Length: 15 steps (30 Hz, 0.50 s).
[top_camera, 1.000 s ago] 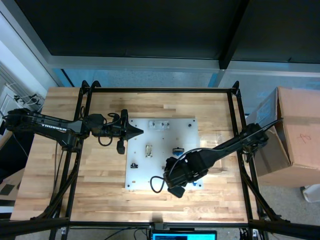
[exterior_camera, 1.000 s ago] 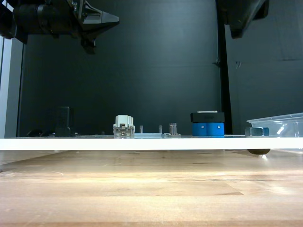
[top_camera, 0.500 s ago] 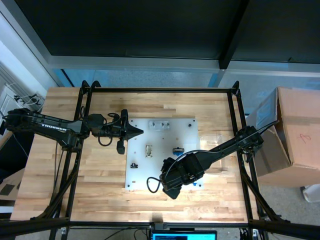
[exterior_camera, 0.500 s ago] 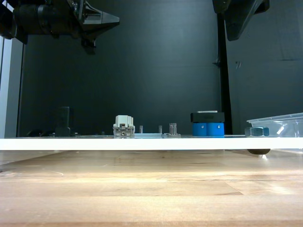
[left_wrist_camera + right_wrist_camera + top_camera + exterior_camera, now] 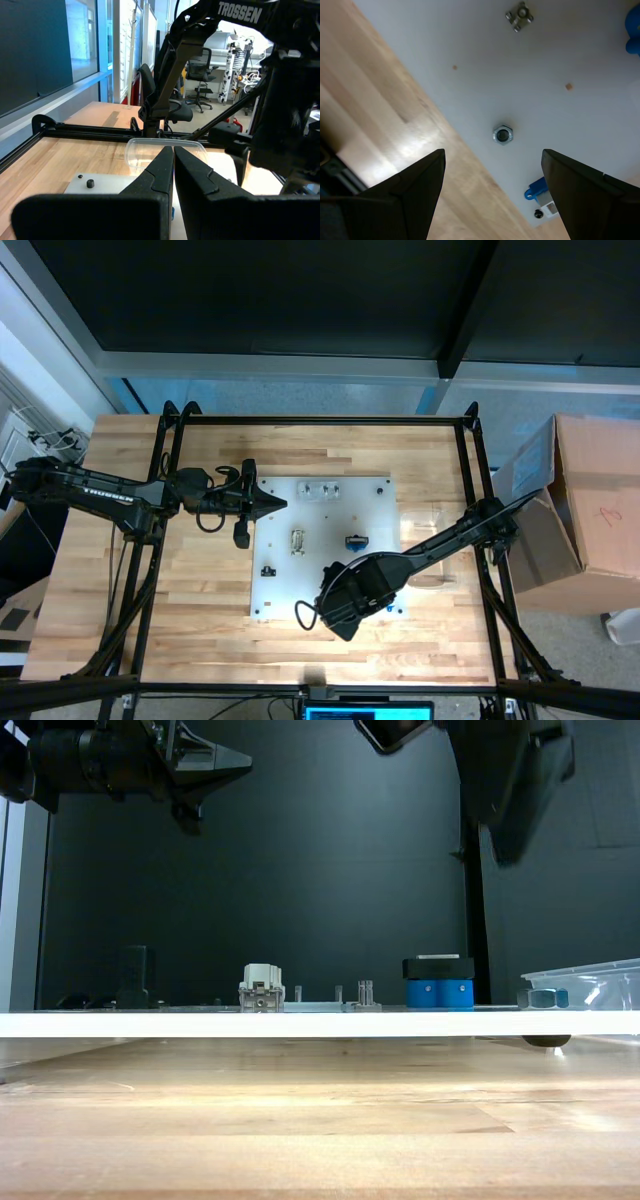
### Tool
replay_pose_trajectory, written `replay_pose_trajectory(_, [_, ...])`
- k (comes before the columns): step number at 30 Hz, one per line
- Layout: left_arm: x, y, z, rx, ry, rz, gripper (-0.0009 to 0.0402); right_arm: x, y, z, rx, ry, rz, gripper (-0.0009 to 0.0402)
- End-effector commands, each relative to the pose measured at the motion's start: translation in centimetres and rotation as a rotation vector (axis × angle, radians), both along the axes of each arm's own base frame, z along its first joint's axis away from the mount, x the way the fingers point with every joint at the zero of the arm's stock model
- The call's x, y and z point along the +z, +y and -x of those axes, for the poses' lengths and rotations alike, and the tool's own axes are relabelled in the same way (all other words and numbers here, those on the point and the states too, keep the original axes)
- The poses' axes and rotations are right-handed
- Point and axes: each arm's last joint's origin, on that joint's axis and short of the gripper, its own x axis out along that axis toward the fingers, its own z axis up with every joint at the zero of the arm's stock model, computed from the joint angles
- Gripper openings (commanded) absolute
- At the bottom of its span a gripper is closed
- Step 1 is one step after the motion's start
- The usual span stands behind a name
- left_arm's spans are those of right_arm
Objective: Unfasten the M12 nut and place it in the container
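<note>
The small silver nut (image 5: 503, 134) sits on its stud near the near right edge of the white board (image 5: 285, 585). In the low view the nut (image 5: 543, 998) sits low at board level, in front of the clear container (image 5: 600, 982). My right gripper (image 5: 493, 155) hangs open high above the nut, both fingers wide apart and holding nothing. From above, the right gripper (image 5: 340, 612) covers the nut. The container (image 5: 428, 522) stands just right of the board, and I see no nut in it. My left gripper (image 5: 272, 504) hovers shut and empty at the board's far left edge.
A blue block (image 5: 438, 992) and a grey connector (image 5: 261, 990) stand on the board. A black frame rail (image 5: 320, 420) runs around the wooden table. A cardboard box (image 5: 590, 500) stands beyond the right edge.
My right arm has drawn leftward along the board's near edge, and shows larger in the low view. The nut and the left arm have not moved.
</note>
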Motion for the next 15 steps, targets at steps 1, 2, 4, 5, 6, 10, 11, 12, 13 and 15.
replay_pose_trajectory(1, [0.0,0.0,0.0,0.0,0.0,0.0,0.0,-0.8,0.0,0.1,0.0,0.012,0.005,0.0268])
replay_pose_trajectory(2, [0.0,0.0,0.0,0.0,0.0,0.0,0.0,-1.0,0.0,0.1,0.001,0.014,0.006,0.0267])
replay_pose_trajectory(4, [0.0,0.0,0.0,0.0,0.0,0.0,0.0,-1.4,0.0,0.1,0.002,0.012,0.004,0.0267])
replay_pose_trajectory(5, [0.0,0.0,0.0,0.0,0.0,0.0,0.0,-1.6,0.1,0.1,0.003,0.011,0.004,0.0267])
replay_pose_trajectory(6, [0.0,0.0,0.0,0.0,0.0,0.0,0.0,-1.9,0.1,0.2,0.005,0.012,0.004,0.0267])
replay_pose_trajectory(10, [0.0,0.0,0.0,0.0,0.0,0.0,0.0,-2.8,0.2,0.4,0.028,0.024,0.012,0.0267])
replay_pose_trajectory(11, [0.0,0.0,0.0,0.0,0.0,0.0,0.0,-3.1,0.3,0.4,0.033,0.025,0.011,0.0267])
replay_pose_trajectory(12, [0.0,0.0,0.0,0.0,0.0,0.0,0.0,-3.3,0.3,0.5,0.037,0.025,0.01,0.0267])
replay_pose_trajectory(13, [0.0,0.0,0.0,0.0,0.0,0.0,0.0,-3.6,0.3,0.5,0.044,0.024,0.011,0.0267])
replay_pose_trajectory(15, [0.0,0.0,0.0,0.0,0.0,0.0,0.0,-4.0,0.3,0.5,0.053,0.023,0.011,0.0267])
